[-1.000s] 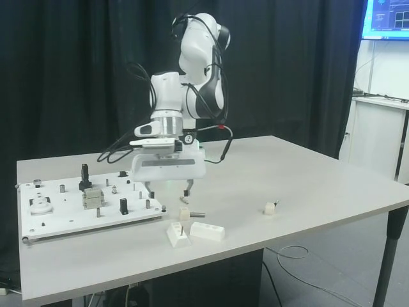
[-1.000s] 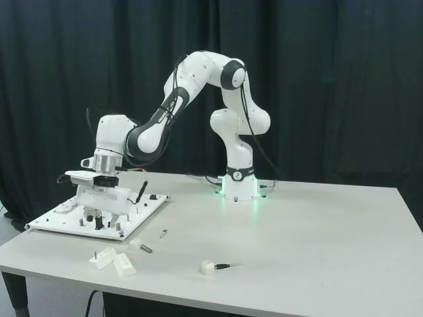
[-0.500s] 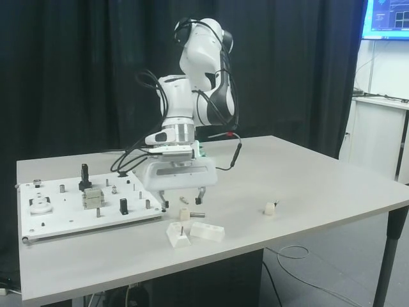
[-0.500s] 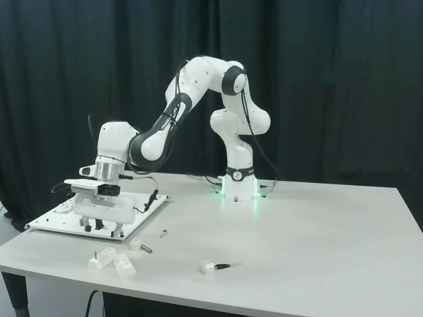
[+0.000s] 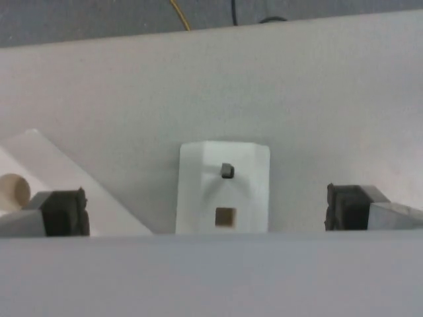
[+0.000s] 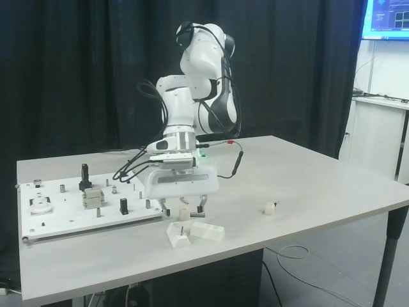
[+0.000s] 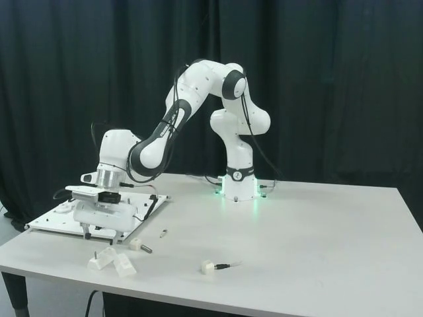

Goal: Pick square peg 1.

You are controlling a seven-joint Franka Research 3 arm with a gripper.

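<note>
The white arm (image 7: 198, 92) reaches out over the front part of the grey surface (image 7: 317, 231), and the tool (image 6: 183, 206) hangs low above a small cluster of white blocks near the front edge. The wrist view looks straight down on it: both black fingertips (image 5: 65, 212) stand wide apart, with nothing between them but air. It has hold of nothing.

Right under the gap sits a white holder block (image 5: 223, 188), and standing up out of it is a small dark square peg (image 5: 227, 171), with a square hole just beside it in the same block. In the first room view that block (image 6: 178, 234) lies near the front edge of the surface, the peg (image 6: 182, 228) a thin dark stub rising from its top, upright and apart from the fingertips.

Just beside it lies a second white block (image 6: 208, 231), and a small round-ended piece with a dark pin (image 6: 186, 214) lies a little farther in from the edge, under the tool. Toward the side edge by the curtain rests the white board (image 6: 64, 220) with its fixtures and pegs. Well apart, out along the front edge the other way, a small white piece (image 6: 270, 207) sits alone. A green glow shows at the arm's base (image 7: 239, 190).
</note>
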